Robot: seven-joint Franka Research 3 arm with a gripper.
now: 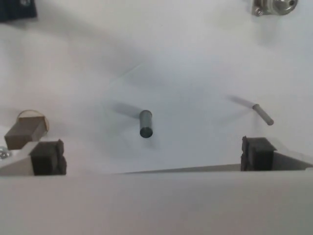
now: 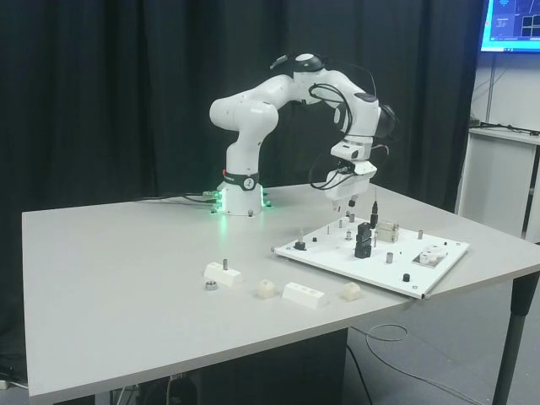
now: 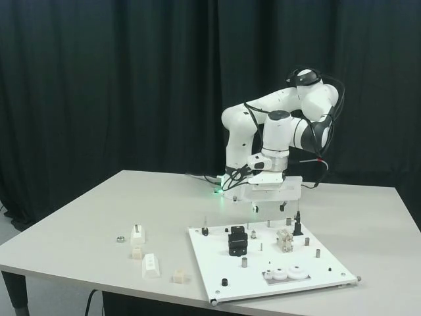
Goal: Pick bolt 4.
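In the wrist view a short dark grey bolt [image 1: 145, 124] stands upright in the white board [image 1: 195, 58], between and a little ahead of my fingertips. My gripper [image 1: 152, 155] is open, its black pads [image 1: 47, 157] wide apart with nothing between them. It hovers above the board's far part, seen in the first room view [image 2: 346, 202] and the second room view [image 3: 268, 208]. A thinner grey pin [image 1: 263, 114] stands to one side of the bolt.
The white board [image 2: 439, 274] holds several pegs, a black block stack [image 2: 364, 240] and a metal fixture [image 2: 387, 231]. A metal fitting [image 1: 274, 6] and a grey block [image 1: 24, 132] lie near my fingers. White blocks [image 2: 305, 295] sit on the grey table [image 2: 110, 261].
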